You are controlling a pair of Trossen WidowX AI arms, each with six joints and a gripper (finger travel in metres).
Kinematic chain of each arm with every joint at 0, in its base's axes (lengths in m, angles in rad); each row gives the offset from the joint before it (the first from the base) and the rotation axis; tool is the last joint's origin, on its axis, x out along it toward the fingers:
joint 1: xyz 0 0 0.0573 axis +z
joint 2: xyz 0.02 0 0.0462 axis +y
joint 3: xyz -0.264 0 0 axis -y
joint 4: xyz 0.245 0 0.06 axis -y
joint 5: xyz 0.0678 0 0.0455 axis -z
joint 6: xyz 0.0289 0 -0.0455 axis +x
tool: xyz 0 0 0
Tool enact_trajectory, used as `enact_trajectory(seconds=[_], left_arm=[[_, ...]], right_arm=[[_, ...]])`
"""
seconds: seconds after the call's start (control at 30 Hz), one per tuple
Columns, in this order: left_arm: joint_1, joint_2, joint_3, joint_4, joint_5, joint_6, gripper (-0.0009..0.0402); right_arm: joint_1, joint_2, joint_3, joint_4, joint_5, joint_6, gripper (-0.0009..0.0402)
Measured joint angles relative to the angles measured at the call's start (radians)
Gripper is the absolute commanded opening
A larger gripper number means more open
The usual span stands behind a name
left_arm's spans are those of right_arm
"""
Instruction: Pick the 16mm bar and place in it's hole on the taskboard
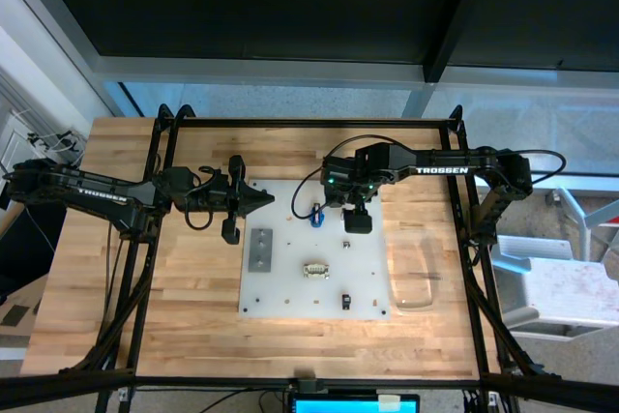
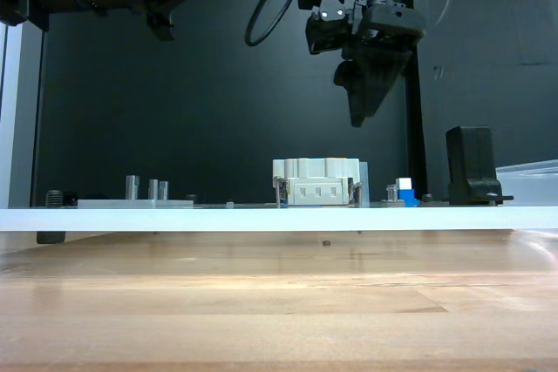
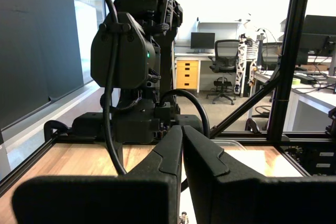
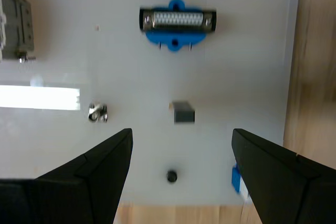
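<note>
Short metal bars (image 2: 131, 187) stand upright in a grey block (image 1: 261, 249) on the left part of the white taskboard (image 1: 290, 297). I cannot tell which one is the 16mm bar. Neither gripper holds a bar. My right gripper (image 1: 358, 223) hangs high over the board's middle right, pointing down, fingers (image 4: 100, 166) wide open and empty. Under it lie a blue connector (image 4: 176, 24) and a small grey square piece (image 4: 184, 112). My left gripper (image 1: 267, 198) hovers level at the board's far left edge, its fingers (image 3: 170, 145) shut on nothing.
A beige multi-pin connector (image 2: 316, 182) sits mid-board and a black block (image 2: 471, 167) near its right side. A clear plastic tray (image 1: 414, 273) lies on the wooden table right of the board. The black frame posts (image 1: 160, 191) flank the workspace.
</note>
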State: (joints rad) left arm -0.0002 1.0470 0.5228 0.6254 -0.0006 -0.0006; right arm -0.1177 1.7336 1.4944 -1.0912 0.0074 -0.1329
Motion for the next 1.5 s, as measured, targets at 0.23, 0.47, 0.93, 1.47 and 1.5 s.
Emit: enact_trajectory(seconds=[0.23,0.47,0.93,1.47,1.5], left_arm=[[0.000,0.000,0.000,0.000,0.000,0.000,0.0000],[0.000,0.000,0.000,0.000,0.000,0.000,0.0000],[0.000,0.000,0.000,0.001,0.000,0.000,0.0000],[0.000,0.000,0.000,0.000,0.000,0.000,0.0000],[0.000,0.000,0.000,0.000,0.000,0.000,0.0000]], right_arm=[[0.000,0.049,0.000,0.008,0.000,-0.017,0.0265],[-0.001,0.092,0.000,0.029,0.005,-0.042,0.0265],[-0.016,0.126,-0.071,0.101,0.000,-0.068,0.0255],[-0.023,0.126,-0.124,0.150,0.000,-0.060,0.0182],[-0.023,0.126,-0.123,0.150,0.000,-0.060,0.0174]])
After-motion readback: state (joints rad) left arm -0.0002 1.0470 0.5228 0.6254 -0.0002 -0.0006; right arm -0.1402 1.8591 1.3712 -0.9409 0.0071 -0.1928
